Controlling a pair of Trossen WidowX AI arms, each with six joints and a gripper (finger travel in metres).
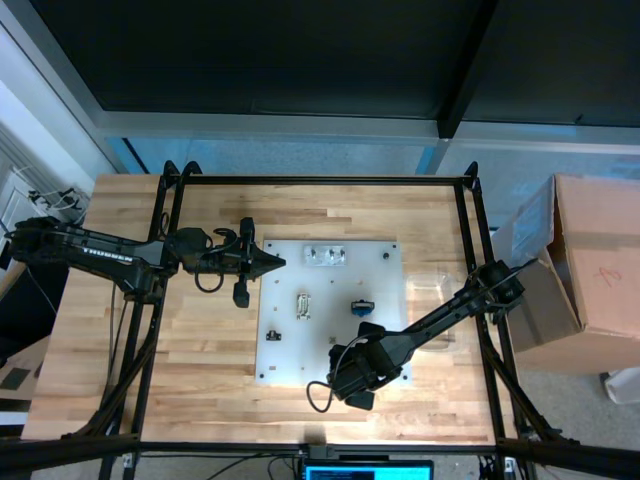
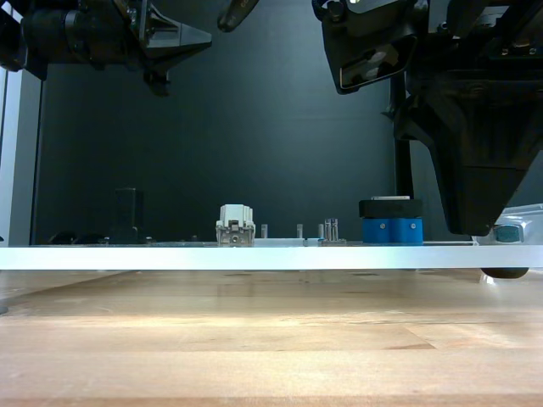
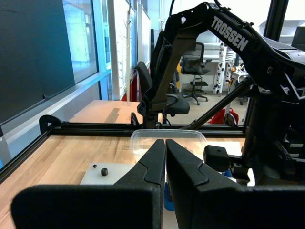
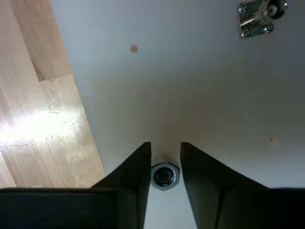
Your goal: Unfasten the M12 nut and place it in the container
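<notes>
The small silver M12 nut (image 4: 164,175) sits low against the white board (image 4: 200,86), on its stud, whose dark end shows in the nut's centre. My right gripper (image 4: 165,145) points straight down at it, with one finger pressed against each side of the nut. From above, the right gripper (image 1: 352,375) hangs over the near right part of the board (image 1: 300,350) and hides the nut. The clear container (image 1: 435,290) stands off the board's right edge and looks empty. My left gripper (image 1: 275,262) hovers shut at the board's far left edge, its fingers (image 3: 155,157) together.
A blue fixture (image 1: 361,306) and a white connector (image 1: 303,303) stand mid-board, and a silver bracket (image 1: 327,257) sits at the far edge. A black frame (image 1: 320,181) rings the table. A cardboard box (image 1: 590,270) stands off to the right.
</notes>
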